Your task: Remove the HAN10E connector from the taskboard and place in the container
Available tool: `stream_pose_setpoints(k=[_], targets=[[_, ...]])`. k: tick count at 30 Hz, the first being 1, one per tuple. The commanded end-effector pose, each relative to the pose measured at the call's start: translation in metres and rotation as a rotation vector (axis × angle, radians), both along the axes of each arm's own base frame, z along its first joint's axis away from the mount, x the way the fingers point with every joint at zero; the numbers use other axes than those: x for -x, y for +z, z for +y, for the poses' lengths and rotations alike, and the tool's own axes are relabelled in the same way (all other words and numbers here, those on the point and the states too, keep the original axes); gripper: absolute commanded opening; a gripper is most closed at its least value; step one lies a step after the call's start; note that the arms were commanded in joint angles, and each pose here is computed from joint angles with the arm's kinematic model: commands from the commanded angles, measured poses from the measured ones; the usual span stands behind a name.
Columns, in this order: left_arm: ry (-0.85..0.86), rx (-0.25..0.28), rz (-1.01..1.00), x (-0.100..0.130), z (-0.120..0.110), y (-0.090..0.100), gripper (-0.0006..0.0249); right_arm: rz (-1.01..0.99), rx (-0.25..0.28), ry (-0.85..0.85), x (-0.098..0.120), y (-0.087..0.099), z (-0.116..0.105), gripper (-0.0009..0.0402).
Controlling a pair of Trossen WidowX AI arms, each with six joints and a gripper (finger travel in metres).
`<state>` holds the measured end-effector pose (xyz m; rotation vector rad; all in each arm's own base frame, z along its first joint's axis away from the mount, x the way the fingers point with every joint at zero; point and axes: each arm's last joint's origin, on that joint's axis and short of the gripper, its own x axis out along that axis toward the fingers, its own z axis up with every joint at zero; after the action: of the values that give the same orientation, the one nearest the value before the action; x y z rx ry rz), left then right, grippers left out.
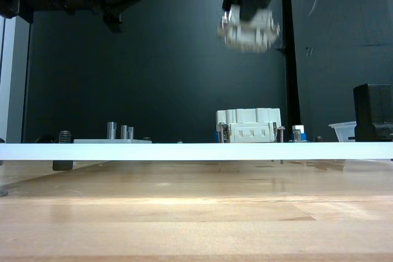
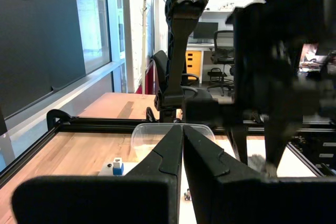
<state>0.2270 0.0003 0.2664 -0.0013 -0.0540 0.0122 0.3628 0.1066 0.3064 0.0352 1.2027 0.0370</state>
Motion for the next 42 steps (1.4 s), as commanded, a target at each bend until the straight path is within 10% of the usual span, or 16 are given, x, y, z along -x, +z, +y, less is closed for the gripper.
stream_pose_setpoints(k=[1,12,42], targets=[[0.000,0.000,0.000,0.000,0.000,0.000,0.0000,-0.034,-0.008,-0.003,0.007,0.012,-0.002,0.0007],[0.000,0.000,0.000,0.000,0.000,0.000,0.0000,-0.048,-0.024,-0.005,0.038,0.031,-0.003,0.0007],[0.000,0.000,0.000,0.000,0.000,0.000,0.0000,0.081,-0.129,-0.227,0.215,-0.022,-0.029,0.0007]])
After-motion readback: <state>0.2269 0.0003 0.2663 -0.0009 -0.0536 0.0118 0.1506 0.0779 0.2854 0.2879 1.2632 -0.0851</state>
